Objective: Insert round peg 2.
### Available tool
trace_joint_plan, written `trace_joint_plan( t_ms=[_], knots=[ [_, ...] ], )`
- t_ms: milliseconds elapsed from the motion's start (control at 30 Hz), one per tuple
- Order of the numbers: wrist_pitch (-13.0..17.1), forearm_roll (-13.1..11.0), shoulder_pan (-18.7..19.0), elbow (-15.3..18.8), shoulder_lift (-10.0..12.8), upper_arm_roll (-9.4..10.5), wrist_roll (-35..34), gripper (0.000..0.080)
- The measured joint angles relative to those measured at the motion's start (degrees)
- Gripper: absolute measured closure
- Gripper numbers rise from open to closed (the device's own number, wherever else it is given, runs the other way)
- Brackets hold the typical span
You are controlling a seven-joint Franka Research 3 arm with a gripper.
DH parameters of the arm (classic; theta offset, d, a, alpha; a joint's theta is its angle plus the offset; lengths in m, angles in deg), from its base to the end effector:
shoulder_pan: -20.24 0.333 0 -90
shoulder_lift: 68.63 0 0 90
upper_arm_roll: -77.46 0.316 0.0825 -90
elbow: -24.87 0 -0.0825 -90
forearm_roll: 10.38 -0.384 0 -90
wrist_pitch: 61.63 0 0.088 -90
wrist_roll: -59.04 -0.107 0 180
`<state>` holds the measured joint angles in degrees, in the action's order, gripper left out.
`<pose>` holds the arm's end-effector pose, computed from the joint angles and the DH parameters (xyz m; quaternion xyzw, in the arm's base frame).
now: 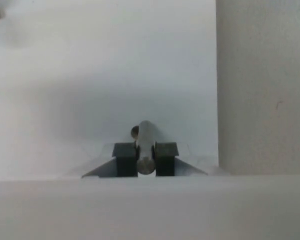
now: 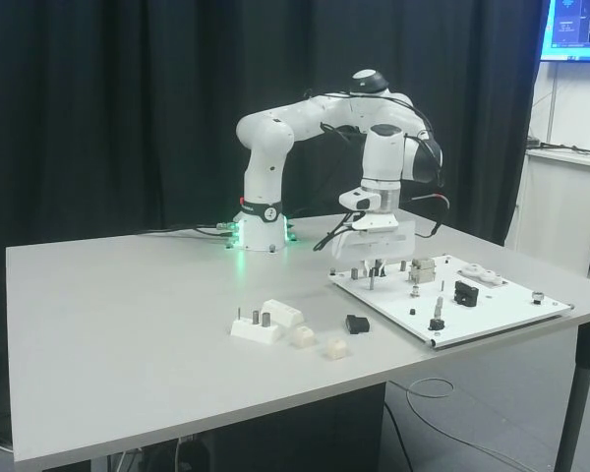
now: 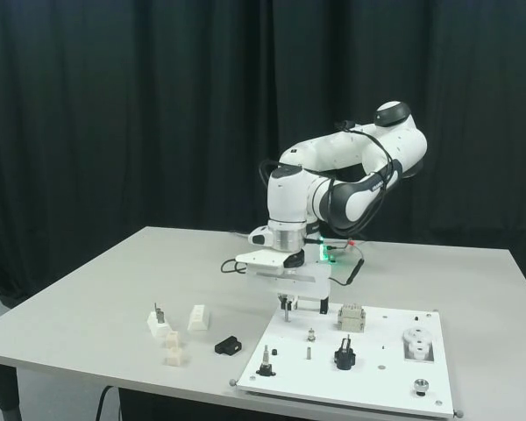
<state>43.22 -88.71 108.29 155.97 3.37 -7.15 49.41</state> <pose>0.4928 0.0597 0.2255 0.9060 -0.4230 -0.0099 0.0082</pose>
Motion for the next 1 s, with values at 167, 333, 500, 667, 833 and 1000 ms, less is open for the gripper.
trace_joint_plan(
  t_ms=[167,333,500,667,833,1000],
  knots=[
    [0.0,0.0,-0.1,0.0,0.0,0.22,0.0,0.0729],
    [0.0,0.0,-0.1,0.0,0.0,0.34,0.0,0.0729],
    [0.0,0.0,-0.2,-0.1,0.0,0.44,0.0,0.0729],
    [0.0,0.0,-0.2,-0.1,-0.2,0.47,0.0,0.0729],
    [0.0,0.0,-0.4,-0.1,-0.7,0.55,0.0,0.0729],
    [0.0,-0.1,-0.5,-0.1,-0.8,0.57,0.0,0.0729]
  ],
)
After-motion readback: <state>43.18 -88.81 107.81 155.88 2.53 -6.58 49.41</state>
